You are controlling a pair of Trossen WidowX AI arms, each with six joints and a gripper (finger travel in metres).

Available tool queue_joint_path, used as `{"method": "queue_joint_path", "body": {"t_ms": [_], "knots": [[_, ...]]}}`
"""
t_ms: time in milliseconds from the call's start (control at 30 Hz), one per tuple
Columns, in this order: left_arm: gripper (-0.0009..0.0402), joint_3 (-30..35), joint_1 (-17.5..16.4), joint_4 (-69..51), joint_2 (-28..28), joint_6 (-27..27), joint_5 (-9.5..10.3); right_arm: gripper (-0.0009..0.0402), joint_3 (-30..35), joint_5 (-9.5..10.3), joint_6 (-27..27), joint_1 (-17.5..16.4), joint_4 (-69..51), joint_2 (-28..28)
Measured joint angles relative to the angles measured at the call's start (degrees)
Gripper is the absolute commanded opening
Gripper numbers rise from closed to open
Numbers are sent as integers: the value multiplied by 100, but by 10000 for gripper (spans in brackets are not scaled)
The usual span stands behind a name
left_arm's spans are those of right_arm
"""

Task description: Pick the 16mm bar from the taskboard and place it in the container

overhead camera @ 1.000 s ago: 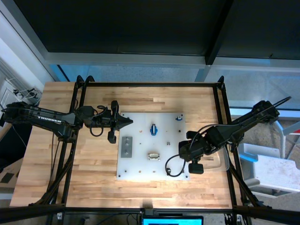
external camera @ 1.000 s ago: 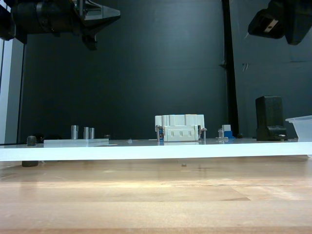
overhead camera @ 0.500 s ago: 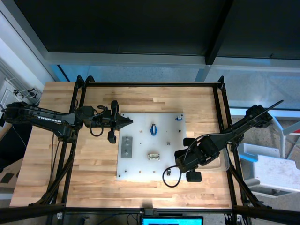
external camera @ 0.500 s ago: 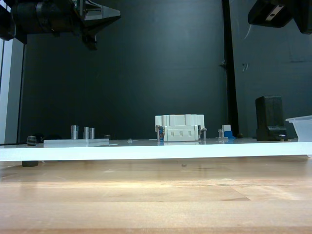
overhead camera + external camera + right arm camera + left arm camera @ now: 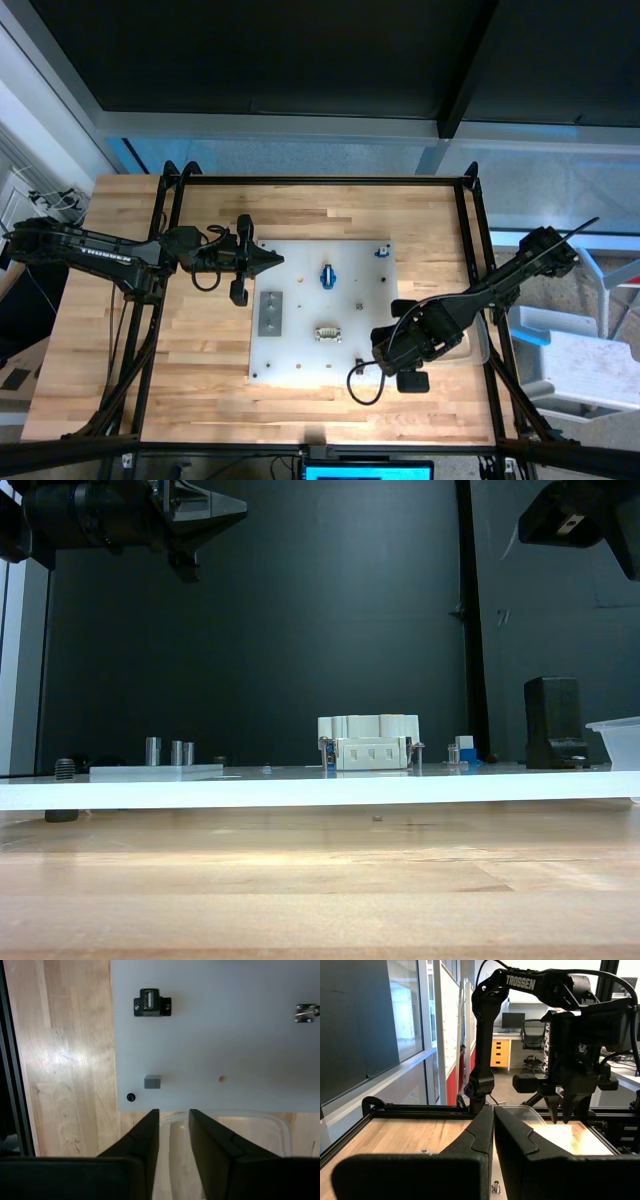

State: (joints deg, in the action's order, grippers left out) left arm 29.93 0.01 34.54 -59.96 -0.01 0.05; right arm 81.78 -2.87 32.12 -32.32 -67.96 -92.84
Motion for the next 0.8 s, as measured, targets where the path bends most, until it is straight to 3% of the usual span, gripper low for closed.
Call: {"method": "queue_joint_path", "body": {"t_ms": [333, 800], "knots": [[0, 2, 0, 0, 0, 0, -2, 233, -83, -59, -66, -31, 295, -282], [0, 2, 0, 0, 0, -2, 0, 236, -820, -55, -96, -57, 1012, -323]]}}
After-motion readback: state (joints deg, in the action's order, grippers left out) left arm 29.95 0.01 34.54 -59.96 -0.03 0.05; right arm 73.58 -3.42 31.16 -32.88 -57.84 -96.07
